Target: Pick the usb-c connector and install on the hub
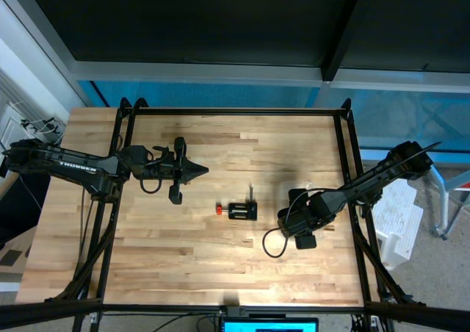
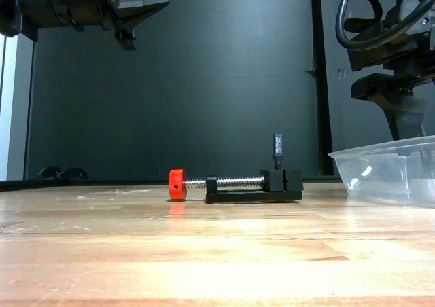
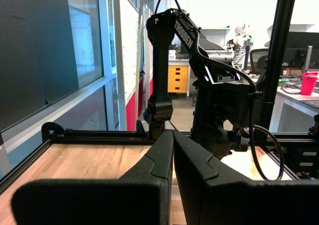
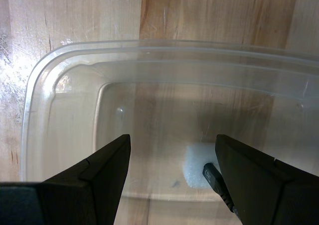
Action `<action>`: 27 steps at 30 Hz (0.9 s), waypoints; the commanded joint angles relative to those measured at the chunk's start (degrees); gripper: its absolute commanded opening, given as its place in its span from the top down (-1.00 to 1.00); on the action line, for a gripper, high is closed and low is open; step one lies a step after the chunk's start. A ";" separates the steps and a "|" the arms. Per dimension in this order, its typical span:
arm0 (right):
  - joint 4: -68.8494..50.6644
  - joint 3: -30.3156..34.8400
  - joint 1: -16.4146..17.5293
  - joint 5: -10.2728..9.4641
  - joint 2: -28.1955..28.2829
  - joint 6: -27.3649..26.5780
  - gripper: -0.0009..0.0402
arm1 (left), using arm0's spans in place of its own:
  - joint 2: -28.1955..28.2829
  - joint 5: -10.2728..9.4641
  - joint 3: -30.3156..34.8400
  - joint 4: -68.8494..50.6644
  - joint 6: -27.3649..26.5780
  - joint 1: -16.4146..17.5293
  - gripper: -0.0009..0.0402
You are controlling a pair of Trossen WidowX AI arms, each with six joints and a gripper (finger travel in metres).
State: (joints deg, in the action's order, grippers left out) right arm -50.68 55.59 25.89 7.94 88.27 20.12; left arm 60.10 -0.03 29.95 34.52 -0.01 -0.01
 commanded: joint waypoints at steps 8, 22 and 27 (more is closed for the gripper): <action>0.07 0.02 0.04 0.00 0.02 0.02 -0.20 | 0.00 0.02 0.00 0.02 0.00 0.00 0.96; 0.59 0.04 -1.55 0.02 -5.27 0.66 -0.20 | 0.02 0.02 0.00 0.02 0.00 0.02 0.96; 0.46 0.04 -2.82 0.04 -7.72 0.63 -0.20 | 0.00 0.02 0.00 0.02 0.00 0.00 0.96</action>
